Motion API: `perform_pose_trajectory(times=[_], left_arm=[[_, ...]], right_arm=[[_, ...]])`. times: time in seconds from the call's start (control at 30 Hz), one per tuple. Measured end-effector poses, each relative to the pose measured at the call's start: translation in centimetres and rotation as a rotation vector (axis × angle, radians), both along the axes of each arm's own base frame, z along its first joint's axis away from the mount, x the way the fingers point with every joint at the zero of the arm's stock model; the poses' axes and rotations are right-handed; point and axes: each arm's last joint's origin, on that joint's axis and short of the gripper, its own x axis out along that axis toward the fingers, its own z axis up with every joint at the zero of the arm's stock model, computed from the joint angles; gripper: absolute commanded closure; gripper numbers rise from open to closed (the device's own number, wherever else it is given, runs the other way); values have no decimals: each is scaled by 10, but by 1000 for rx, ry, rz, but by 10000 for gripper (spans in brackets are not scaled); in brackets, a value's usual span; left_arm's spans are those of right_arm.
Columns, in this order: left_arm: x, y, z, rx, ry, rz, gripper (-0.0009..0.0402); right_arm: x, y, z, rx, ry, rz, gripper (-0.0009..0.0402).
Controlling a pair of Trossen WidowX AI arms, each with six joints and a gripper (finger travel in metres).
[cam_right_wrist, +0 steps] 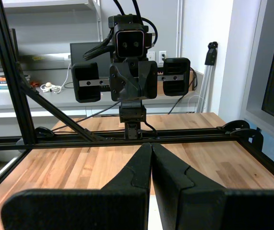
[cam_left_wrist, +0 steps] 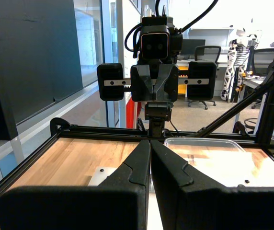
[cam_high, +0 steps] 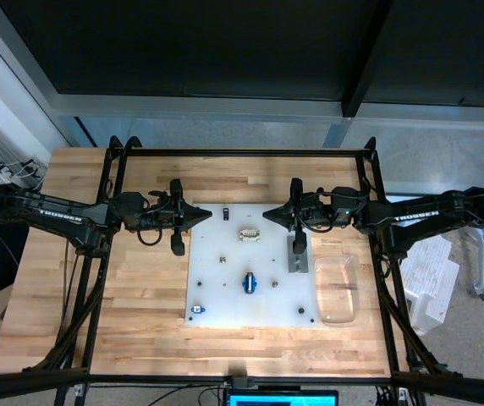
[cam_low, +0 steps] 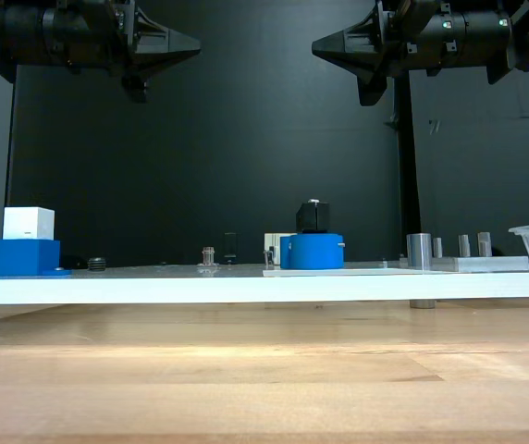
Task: Remove the 16mm cylinder and place in the container
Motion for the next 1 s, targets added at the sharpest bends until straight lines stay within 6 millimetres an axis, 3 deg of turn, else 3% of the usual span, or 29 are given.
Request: perform_pose_trajectory(times=[0.8, 0.9, 1.0], left_arm=[[0, 0, 0, 0, 0, -1, 393], [0, 0, 0, 0, 0, -1, 393], [0, 0, 0, 0, 0, -1, 393]], right_arm=[[0, 0, 1, 29, -11, 1, 393], [2, 1, 3, 152, 23, 4, 393], [5, 6, 4, 164, 138, 16, 393]])
